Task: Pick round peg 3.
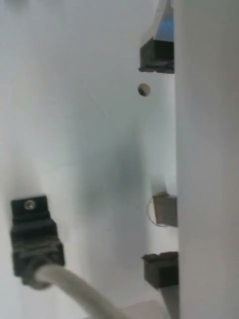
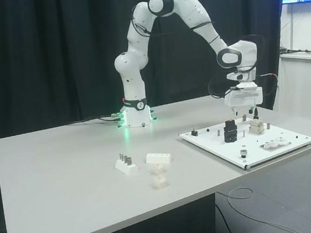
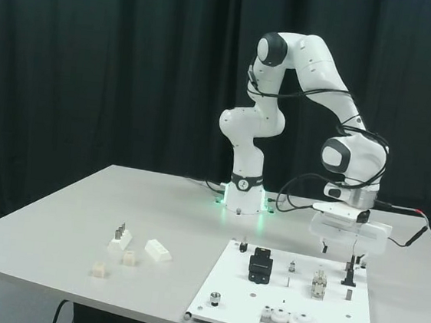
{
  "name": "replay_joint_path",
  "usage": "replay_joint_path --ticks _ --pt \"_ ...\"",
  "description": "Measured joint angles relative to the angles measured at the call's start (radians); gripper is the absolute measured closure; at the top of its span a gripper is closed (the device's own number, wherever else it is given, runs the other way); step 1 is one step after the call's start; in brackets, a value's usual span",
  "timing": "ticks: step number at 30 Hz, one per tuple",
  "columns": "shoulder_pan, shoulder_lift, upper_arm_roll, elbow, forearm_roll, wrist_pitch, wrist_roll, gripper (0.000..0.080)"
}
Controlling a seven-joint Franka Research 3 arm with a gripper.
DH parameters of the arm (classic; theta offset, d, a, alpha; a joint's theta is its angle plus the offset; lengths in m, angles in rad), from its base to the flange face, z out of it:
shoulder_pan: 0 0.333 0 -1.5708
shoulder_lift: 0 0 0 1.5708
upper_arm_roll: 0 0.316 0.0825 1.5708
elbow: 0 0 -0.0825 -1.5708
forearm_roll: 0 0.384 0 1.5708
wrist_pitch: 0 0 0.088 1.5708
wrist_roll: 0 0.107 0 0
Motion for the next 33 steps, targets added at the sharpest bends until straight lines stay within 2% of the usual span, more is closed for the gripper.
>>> replay_joint_path --ticks 19,33 --pt "-0.037 -0.025 0.000 0.000 -0.078 -0.027 -0.056 0.0003" --pt "-0.099 -0.043 0.004 0.000 -0.150 -0.085 -0.084 0.0003"
